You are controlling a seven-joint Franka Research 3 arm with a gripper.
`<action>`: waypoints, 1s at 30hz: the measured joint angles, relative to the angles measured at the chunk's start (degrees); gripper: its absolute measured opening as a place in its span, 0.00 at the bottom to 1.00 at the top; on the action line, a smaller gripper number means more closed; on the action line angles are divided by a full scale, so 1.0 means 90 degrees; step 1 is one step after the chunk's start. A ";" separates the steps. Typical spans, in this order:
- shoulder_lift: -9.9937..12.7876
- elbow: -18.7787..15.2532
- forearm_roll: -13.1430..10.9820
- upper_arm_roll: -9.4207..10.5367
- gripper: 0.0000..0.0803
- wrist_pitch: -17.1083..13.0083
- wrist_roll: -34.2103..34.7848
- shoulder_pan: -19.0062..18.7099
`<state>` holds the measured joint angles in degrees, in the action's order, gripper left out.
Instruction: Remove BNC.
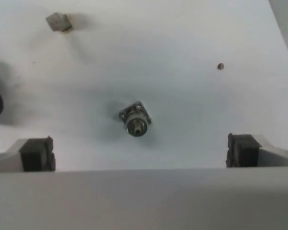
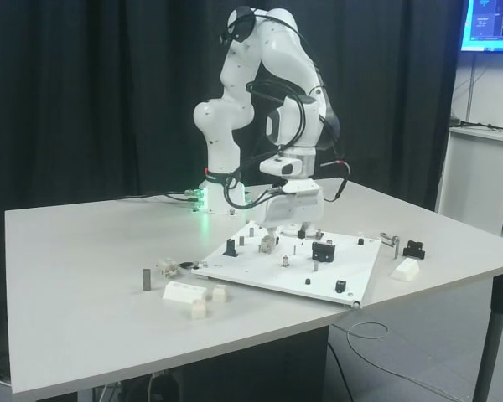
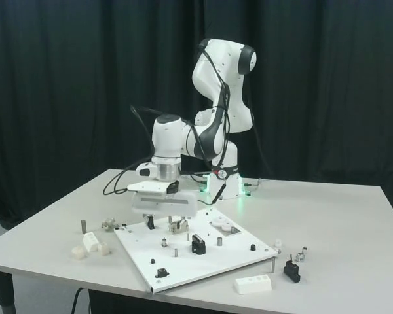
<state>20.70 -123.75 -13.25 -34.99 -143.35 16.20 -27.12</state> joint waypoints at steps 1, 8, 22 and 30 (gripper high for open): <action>0.0036 0.0017 -0.0017 0.0047 1.00 0.0000 -0.0006 0.0054; 0.0197 0.0121 -0.0035 0.0459 1.00 0.0005 -0.0027 0.0510; 0.0260 0.0172 -0.0036 0.0979 1.00 0.0162 -0.0068 0.1048; 0.0366 0.0173 -0.0048 0.0986 1.00 0.0181 -0.0068 0.1055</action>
<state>24.00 -122.19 -13.68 -26.12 -141.73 15.59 -17.63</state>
